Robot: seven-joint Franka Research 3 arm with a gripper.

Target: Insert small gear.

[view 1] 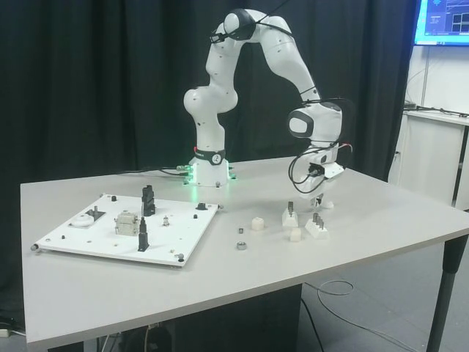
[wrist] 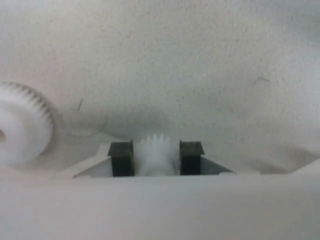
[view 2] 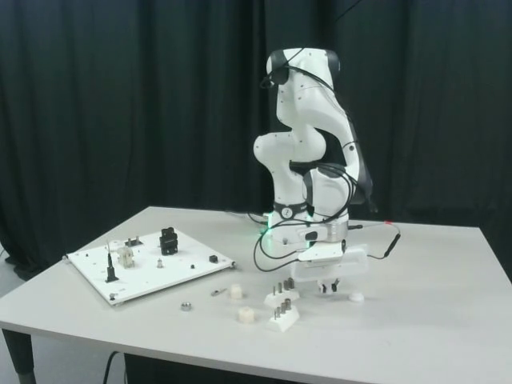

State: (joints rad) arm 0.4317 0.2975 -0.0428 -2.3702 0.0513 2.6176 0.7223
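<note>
Pinching the small gear (wrist: 158, 150) between its black fingertips, the gripper (wrist: 157, 159) hovers low over the grey table (view 1: 381, 220); a larger white gear (wrist: 22, 125) lies nearby.

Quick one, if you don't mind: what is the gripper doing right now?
Gripper: closed on the small gear, just above the grey table.

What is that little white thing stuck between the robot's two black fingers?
The small gear, seen in the wrist view: the gripper is shut on it, one black finger each side.
</note>
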